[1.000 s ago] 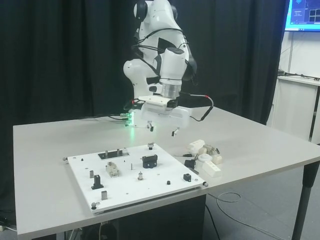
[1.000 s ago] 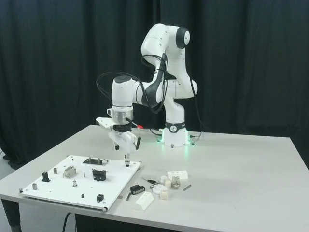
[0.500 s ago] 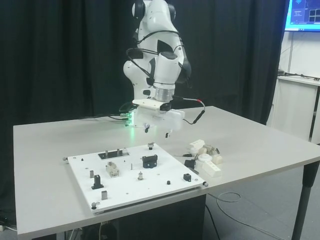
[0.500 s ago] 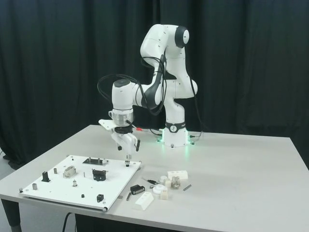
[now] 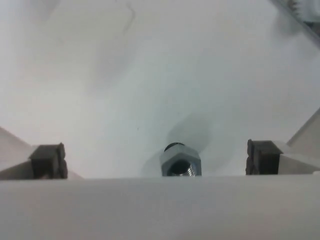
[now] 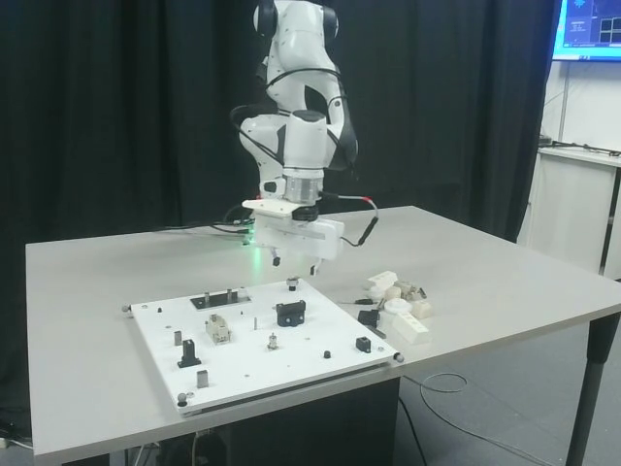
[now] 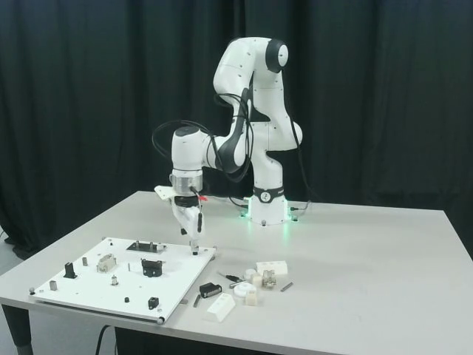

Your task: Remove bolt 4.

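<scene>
Wrist view puts the bolt (image 5: 180,161) midway between the two black fingertips (image 5: 48,161), which stand wide apart with nothing held, so we read the gripper (image 5: 155,161) as centred over it and not yet touching it. The bolt stands upright on the white board (image 6: 291,364), at the board's far corner nearest the arm's base, and in the first room view we find it as a small dark stub (image 6: 291,284) just under the gripper (image 6: 293,261); the second room view shows the same stub (image 7: 195,252) below the gripper (image 7: 190,228). We judge it a small steel part: light, stiff, in no danger of breaking, but smooth and therefore apt to slip between the pads. The hexagonal head gives flat faces, and we would close on two opposite flats, low enough on the head to keep it from tipping out. If it is threaded into the board, a straight pull may not free it, and turning may be needed; we cannot tell which from here. The shank is hidden under the head, so its length and seating are unknown. The wrist picture is cut across by the gripper's own body, which covers whatever lies on the near side of the bolt, and no number marking it as bolt 4 is legible anywhere.
</scene>
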Tool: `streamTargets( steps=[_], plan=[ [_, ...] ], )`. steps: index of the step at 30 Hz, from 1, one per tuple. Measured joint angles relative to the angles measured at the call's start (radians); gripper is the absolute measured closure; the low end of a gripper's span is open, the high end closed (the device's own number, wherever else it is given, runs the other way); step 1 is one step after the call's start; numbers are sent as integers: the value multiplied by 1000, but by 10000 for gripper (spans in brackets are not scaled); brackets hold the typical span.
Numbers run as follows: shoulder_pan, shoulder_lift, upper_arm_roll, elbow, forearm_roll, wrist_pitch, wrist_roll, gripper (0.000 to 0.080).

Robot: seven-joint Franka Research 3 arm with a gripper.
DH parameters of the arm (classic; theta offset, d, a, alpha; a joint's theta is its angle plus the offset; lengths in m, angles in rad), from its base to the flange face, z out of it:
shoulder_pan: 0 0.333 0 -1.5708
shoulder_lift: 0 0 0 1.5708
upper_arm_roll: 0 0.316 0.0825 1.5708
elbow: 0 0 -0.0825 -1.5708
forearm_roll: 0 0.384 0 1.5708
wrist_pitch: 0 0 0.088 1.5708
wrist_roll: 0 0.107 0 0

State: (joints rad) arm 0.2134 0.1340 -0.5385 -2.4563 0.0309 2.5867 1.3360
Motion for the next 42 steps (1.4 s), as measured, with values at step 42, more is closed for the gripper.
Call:
streamTargets(
  steps=[42],
  plan=[
    [7,22,-6,-49,97,15,-5,3]
  ],
)
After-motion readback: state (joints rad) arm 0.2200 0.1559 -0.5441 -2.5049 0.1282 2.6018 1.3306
